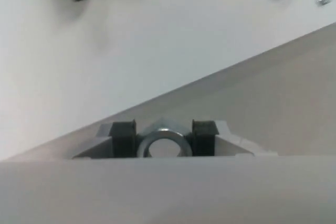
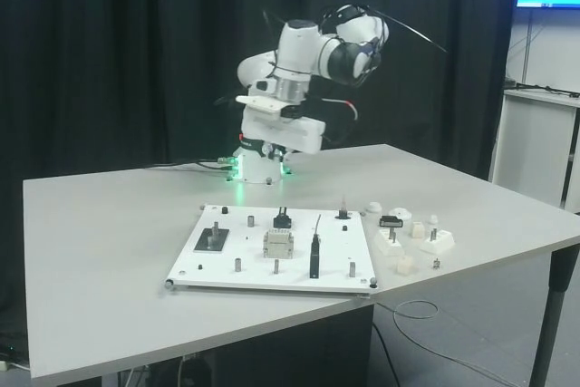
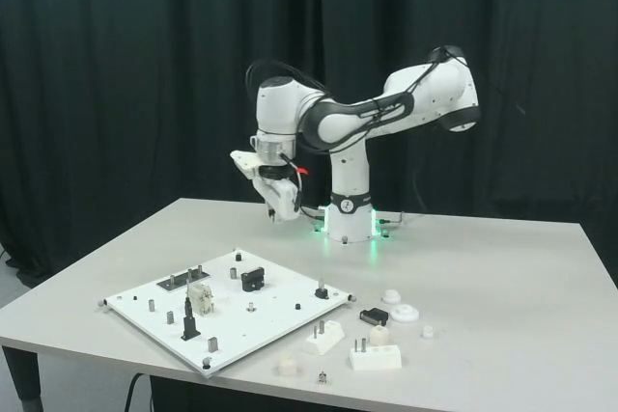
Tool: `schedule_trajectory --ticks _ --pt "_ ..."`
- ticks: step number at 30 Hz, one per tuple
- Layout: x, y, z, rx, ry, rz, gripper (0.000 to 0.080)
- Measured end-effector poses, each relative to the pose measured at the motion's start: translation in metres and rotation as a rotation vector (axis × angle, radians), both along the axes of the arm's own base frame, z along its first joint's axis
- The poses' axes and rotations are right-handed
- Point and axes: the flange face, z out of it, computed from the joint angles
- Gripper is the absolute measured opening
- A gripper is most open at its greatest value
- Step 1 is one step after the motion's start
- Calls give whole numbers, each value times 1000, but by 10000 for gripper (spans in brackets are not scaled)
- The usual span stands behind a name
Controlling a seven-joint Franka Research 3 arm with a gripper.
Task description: Insert bolt 4.
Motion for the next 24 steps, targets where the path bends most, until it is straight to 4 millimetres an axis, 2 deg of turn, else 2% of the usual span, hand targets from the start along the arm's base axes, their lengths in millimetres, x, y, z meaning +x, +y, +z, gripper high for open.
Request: schedule_trajectory --ticks 15,24 --pt "-32 -72 -9 54 56 204 225" --pt "-49 -106 -14 99 29 328 225"
